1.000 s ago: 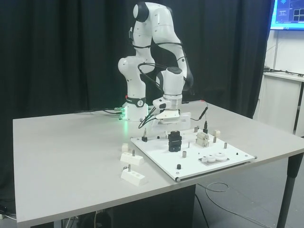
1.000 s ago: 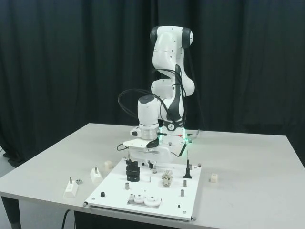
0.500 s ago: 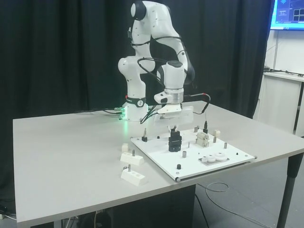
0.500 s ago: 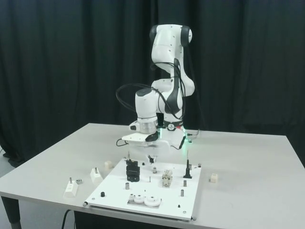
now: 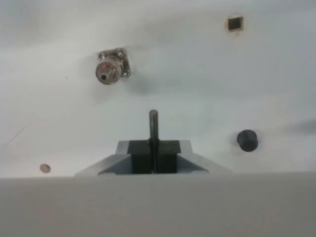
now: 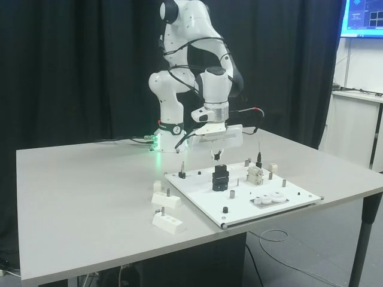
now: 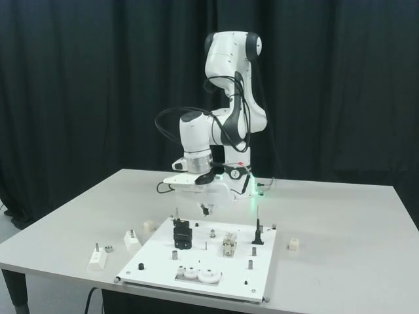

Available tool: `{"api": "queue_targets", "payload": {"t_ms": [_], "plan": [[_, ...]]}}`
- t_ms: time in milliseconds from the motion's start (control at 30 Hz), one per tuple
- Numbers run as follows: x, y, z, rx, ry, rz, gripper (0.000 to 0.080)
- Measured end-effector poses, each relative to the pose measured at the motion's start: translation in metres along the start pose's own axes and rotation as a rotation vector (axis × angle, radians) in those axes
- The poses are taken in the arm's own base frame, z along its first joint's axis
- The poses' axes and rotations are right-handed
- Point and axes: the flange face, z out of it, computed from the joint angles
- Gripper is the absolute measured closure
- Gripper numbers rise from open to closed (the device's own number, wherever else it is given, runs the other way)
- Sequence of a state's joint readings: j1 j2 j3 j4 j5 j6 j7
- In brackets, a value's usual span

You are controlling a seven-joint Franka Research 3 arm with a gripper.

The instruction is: Pick round peg 1.

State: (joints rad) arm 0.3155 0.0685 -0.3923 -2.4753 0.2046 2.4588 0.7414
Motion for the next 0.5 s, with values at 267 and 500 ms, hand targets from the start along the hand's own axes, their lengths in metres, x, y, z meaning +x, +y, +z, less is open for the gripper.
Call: {"api": "queue_targets", "payload": {"t_ms": [267, 500], "plan": [[0.0014, 0.0019, -0.0041, 0.004, -0.004, 0.043, 0.0777], [0.0019, 0.0024, -0.0051, 0.006, -0.004, 0.067, 0.0777]]}}
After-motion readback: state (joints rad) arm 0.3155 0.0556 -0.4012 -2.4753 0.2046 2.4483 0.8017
